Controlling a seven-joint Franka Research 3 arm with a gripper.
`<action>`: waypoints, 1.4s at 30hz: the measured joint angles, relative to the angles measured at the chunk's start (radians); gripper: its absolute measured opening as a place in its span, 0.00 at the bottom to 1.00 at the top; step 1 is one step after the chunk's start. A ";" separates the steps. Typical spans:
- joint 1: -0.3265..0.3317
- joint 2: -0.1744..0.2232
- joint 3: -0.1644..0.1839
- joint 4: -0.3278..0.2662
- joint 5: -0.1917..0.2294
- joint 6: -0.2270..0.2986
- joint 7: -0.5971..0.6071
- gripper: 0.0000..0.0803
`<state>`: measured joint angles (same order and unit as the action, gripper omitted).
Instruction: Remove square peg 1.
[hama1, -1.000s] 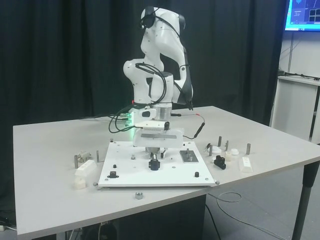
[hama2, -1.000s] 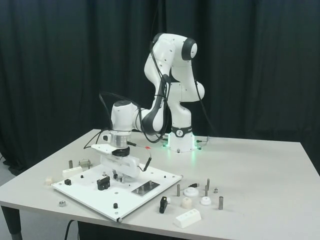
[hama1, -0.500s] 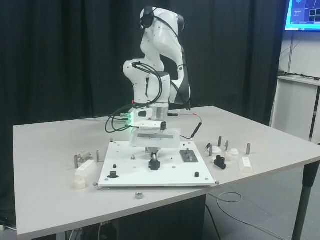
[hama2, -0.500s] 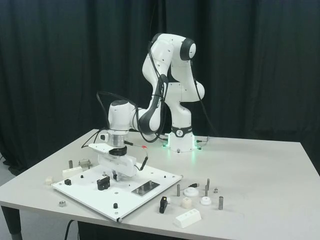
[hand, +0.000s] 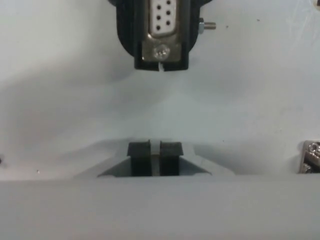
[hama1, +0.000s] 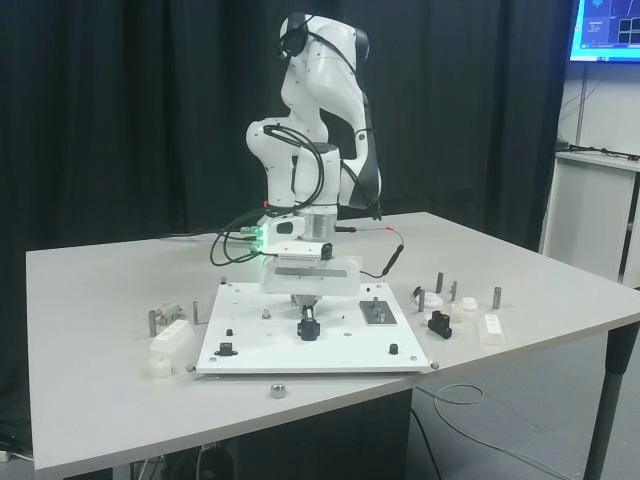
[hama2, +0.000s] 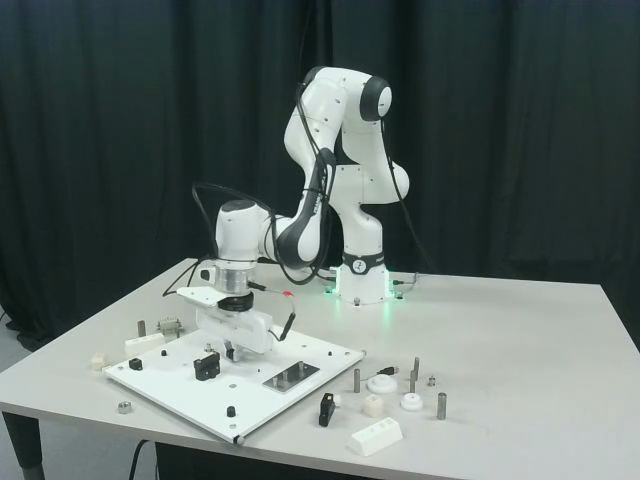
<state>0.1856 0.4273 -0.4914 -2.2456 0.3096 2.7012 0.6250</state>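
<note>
Over the middle of the white board (hama1: 255, 345) hangs the gripper (hama1: 305, 298), its black pads (hand: 139, 160) drawn almost together with only a slit between them. Whether anything sits in the slit cannot be told. Which upright is square peg 1 cannot be told either: a thin grey peg (hama1: 375, 299) stands on the metal plate (hama1: 382, 315) near the board's right edge. Only the wrist view shows the pads and the screw on the black connector mount (hand: 157, 35). Only the room views show the plate and peg.
</note>
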 joint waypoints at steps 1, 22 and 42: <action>0.000 0.000 0.000 0.000 0.000 -0.001 0.000 0.05; -0.004 0.001 0.000 0.009 0.001 -0.021 -0.015 0.04; -0.006 0.001 0.000 0.010 0.045 -0.021 -0.008 0.04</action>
<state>0.1799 0.4287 -0.4914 -2.2358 0.3548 2.6800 0.6173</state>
